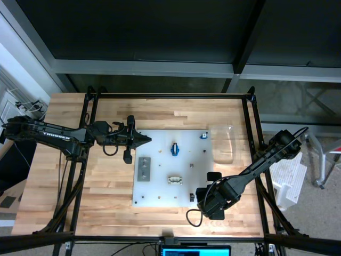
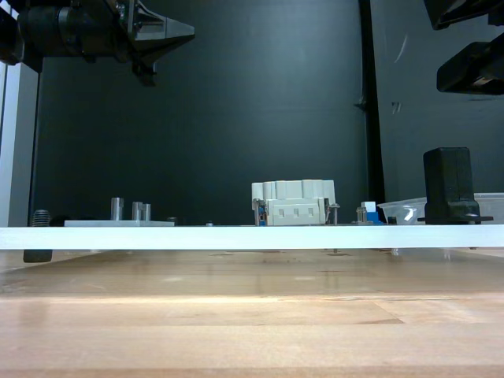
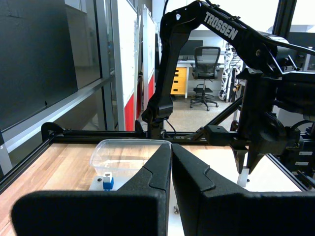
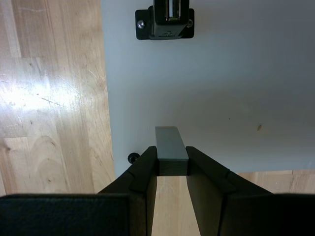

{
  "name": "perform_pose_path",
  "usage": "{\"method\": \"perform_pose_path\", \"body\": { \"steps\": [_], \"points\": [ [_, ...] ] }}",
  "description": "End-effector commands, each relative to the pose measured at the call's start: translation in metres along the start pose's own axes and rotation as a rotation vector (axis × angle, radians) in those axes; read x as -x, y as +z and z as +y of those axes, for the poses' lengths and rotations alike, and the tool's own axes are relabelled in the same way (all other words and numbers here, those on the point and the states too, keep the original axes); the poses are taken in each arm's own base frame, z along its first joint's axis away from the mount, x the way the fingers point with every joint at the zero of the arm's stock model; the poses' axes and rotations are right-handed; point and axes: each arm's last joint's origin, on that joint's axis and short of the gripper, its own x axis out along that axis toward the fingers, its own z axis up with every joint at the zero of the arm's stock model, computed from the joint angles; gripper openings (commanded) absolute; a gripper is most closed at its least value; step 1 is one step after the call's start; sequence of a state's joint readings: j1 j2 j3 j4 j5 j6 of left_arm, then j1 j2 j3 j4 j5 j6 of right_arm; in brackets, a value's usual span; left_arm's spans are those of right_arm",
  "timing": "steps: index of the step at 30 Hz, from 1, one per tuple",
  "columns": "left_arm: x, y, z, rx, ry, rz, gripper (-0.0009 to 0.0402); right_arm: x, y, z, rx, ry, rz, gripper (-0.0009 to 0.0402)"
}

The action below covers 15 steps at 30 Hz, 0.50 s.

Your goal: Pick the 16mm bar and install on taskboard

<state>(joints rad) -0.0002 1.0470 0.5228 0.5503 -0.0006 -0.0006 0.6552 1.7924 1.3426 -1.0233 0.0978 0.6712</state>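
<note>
**Bar gripped over the board's near edge**

The grey bar (image 4: 170,142) sits clamped between the fingers of the right gripper (image 4: 171,161) and pokes out past their tips. Under it lies the white taskboard (image 4: 221,88), whose edge meets the wooden table (image 4: 49,98) just beside the fingers. Straight ahead of the tips, well apart from them, a black connector (image 4: 165,22) stands on the board.

Only the right wrist view shows the bar. From above, the right arm's own bulk hides it.

The left gripper (image 3: 171,153) hangs off the board's far side, raised high. Its fingers are pressed almost together with nothing between them. Beyond its tips is a clear plastic tub (image 3: 129,153).

"TROSSEN" reads in white on the right arm (image 3: 222,25).
</note>
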Motion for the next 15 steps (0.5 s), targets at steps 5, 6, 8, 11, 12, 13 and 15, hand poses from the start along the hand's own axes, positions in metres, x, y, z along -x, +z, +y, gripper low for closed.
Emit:
{"method": "perform_pose_path", "body": {
  "steps": [5,6,8,11,12,13,15],
  "points": [
    [-0.0001,-0.0001,0.0000,0.000,0.000,0.000,0.0000,-0.0020,-0.0005,-0.0001,0.000,0.005,-0.002,0.0000],
    [-0.0001,-0.0001,0.0000,0.000,0.000,0.000,0.0000,-0.0023,-0.0006,-0.0001,0.000,0.006,-0.001,0.0000],
    [-0.0001,-0.0001,0.0001,0.000,0.000,0.000,0.0000,-0.0023,-0.0007,0.0001,0.000,0.012,0.003,0.0000],
    [-0.0001,-0.0001,0.0001,0.000,0.000,0.000,0.0000,-0.0023,-0.0008,0.0001,0.000,0.012,0.004,0.0000],
    [-0.0001,-0.0001,0.0001,0.000,0.000,0.000,0.0000,-0.0024,-0.0007,0.0000,0.001,0.011,0.004,0.0000],
    [-0.0001,-0.0001,0.0000,0.000,0.000,0.000,0.0000,-0.0026,-0.0009,0.0000,0.002,0.011,0.004,0.0000],
    [-0.0001,-0.0001,0.0001,0.000,0.000,0.000,0.0000,-0.0032,-0.0013,-0.0002,0.001,0.009,0.006,0.0000]
  ]
}}
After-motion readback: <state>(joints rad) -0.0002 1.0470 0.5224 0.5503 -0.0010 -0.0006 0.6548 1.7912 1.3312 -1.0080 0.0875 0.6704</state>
